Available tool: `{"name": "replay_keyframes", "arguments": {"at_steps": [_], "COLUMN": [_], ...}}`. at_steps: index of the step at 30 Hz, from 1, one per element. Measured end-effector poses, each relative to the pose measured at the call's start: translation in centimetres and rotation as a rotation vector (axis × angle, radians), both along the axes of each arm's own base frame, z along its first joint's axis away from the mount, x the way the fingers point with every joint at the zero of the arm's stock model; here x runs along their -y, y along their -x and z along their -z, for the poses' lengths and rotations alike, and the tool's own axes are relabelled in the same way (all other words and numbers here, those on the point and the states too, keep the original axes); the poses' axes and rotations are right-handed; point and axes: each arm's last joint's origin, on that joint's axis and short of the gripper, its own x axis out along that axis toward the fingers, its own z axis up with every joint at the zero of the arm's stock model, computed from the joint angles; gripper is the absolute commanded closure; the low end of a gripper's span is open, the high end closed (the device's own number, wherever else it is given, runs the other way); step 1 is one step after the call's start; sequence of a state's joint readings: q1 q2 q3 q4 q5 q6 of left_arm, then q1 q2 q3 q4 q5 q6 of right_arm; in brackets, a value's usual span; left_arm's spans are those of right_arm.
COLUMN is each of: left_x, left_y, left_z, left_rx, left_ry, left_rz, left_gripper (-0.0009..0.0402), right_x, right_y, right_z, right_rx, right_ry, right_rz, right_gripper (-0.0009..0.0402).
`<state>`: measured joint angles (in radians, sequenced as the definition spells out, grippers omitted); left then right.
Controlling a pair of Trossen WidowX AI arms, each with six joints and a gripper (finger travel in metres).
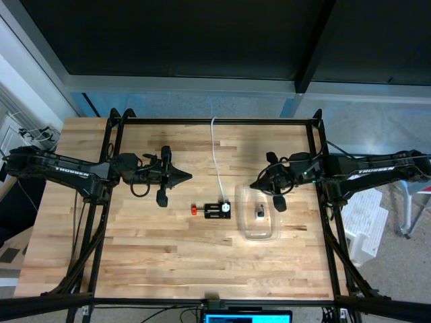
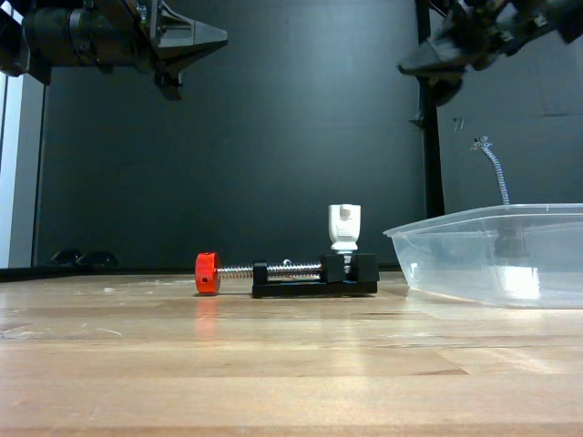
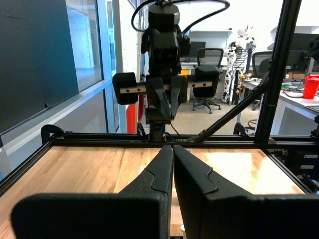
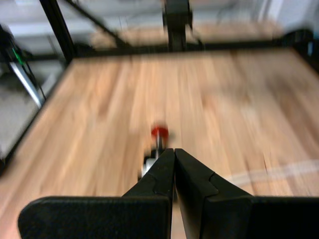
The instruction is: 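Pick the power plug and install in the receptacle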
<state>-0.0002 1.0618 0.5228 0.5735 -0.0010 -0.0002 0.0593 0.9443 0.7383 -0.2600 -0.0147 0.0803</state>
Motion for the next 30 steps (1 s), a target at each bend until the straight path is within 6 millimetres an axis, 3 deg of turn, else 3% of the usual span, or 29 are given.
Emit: {"name": "replay_keyframes", "arguments": {"at_steps": [10, 17, 30], "left_x": [0.0, 0.0, 0.0], "left_y": [0.0, 0.0, 0.0], "left_z": [0.0, 0.0, 0.0], "left_rx": [-0.001, -0.001, -0.001], "left_ry": [0.000, 0.000, 0.000], "left_rz": [0.000, 0.000, 0.000], "left_gripper": [0.0393, 0.0393, 0.0393], "right_x": [-2.5, -3.0, -4.6], "right_y": [2.5, 2.5, 0.4], "right_z": [-0.4, 0.7, 3.3], "right_rx": [-0.333, -0.517, -0.649], "right_ry": [0.016, 0.023, 0.050], "right_rz": [-0.036, -0.016, -0.003], "right_gripper": [0.0379, 0.0312, 0.0195]}}
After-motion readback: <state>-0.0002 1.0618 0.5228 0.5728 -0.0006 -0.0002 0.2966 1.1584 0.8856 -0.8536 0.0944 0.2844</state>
